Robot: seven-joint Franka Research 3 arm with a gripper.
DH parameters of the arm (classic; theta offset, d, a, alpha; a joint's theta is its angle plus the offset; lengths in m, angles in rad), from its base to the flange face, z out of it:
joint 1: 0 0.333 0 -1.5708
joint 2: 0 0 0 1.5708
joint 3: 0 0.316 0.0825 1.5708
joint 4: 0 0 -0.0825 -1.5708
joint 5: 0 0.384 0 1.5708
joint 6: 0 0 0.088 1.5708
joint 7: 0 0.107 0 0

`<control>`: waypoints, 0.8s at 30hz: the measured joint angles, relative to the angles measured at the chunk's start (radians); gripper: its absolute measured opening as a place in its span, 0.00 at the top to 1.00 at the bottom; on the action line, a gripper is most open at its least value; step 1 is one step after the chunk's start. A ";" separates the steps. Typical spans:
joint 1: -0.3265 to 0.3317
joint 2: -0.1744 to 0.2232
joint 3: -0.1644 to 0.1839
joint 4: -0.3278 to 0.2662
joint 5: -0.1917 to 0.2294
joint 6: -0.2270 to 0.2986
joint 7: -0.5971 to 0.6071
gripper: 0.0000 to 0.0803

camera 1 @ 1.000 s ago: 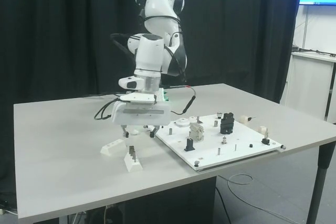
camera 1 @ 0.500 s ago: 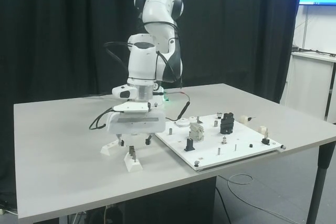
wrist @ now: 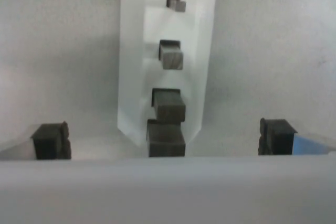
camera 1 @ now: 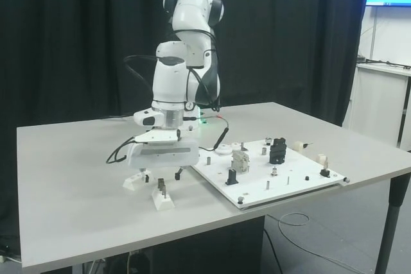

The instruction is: Pick square peg 4.

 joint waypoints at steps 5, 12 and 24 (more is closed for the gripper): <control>-0.003 0.001 0.000 -0.002 0.000 -0.015 -0.002 0.00; -0.006 0.003 0.000 -0.003 0.002 -0.029 -0.003 0.00; -0.008 0.004 -0.005 -0.003 0.032 -0.030 -0.003 0.36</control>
